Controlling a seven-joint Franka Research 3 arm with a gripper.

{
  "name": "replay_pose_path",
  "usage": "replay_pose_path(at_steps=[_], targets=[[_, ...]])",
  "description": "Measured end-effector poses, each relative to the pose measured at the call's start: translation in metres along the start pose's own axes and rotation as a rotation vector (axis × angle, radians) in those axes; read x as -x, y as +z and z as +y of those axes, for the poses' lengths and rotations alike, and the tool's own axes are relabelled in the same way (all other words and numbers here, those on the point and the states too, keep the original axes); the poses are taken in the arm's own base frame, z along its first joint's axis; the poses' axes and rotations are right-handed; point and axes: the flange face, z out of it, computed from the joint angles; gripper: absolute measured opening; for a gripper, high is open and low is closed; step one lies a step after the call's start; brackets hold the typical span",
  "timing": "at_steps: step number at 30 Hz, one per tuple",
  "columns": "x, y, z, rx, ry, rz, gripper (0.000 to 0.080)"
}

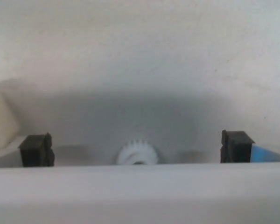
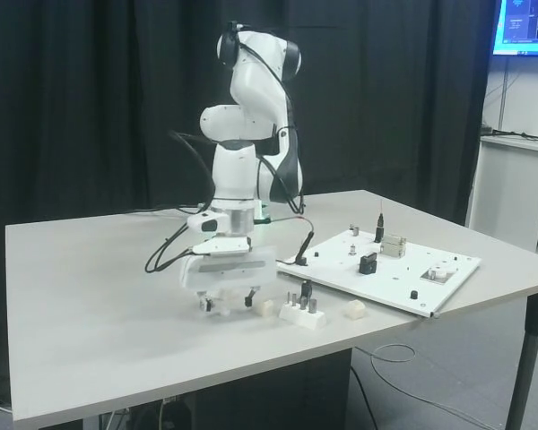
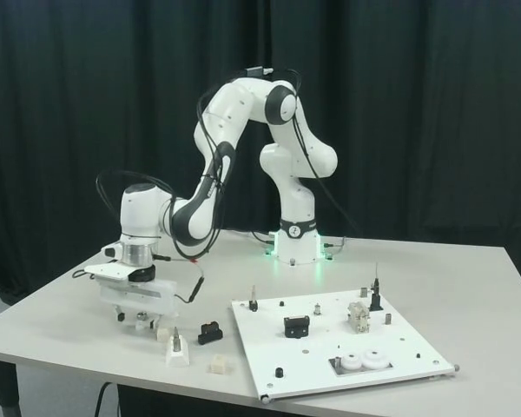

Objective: Pick small gear.

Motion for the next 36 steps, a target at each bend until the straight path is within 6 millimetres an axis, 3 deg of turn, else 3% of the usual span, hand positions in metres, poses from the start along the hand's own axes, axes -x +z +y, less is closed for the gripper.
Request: replay_pose_path(at_steps=[10,36], targets=[[-0.006,0.012,0.01,0.003,0.034,-0.027,0.08],[-0.011,0.008,0.009,0.006,0.031,-0.068,0.08]])
